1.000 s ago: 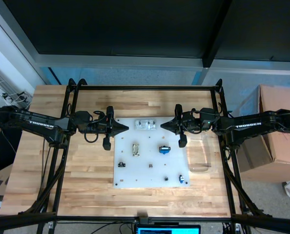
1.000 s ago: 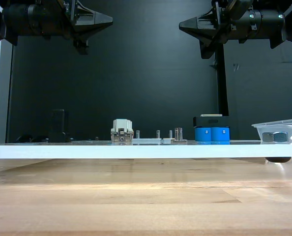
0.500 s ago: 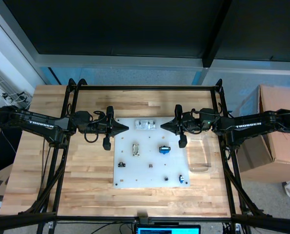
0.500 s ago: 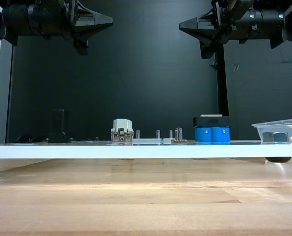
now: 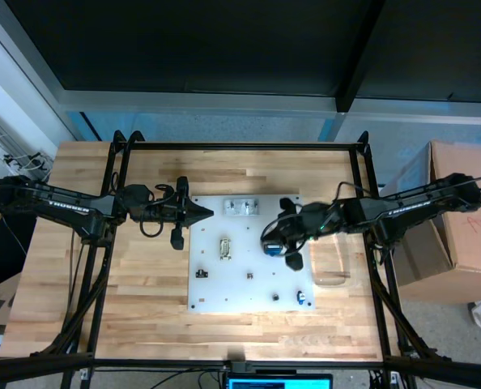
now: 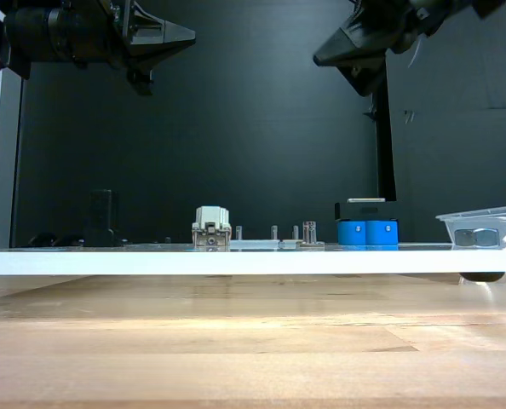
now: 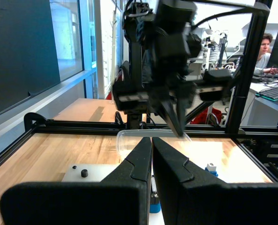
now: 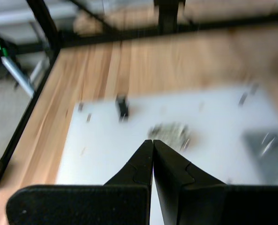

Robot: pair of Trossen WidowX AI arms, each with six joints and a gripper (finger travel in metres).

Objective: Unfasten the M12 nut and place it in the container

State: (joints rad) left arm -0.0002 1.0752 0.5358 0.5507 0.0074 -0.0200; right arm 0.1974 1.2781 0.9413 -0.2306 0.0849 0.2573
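- The left hand (image 5: 205,213) is held high, with the left edge of the white board (image 5: 224,292) just below its tip. Its fingers are pressed together and nothing is held. It is judged to be parked there, away from the other arm's path.
- The right hand (image 5: 266,237) is tilted downward above the middle of the board. Its 2 fingers are also closed onto each other, and nothing is gripped.
- The M12 nut (image 5: 302,297) is found well below the right hand, closer to the near edge and more toward that arm's own side. In the high view it is seen on the board, outside the container's walls, so it is taken to be on its stud, though the low view makes it seem inside.
- The container (image 5: 331,282) is placed just beside the nut, further to the right of the hand, probably so that the carry is short.
- A blue block (image 5: 271,250) stands directly under the right hand's tip, and height should be kept over it.
- Between the hand and the nut only low parts are seen, so room is open there. The fingers must be opened before any grip.
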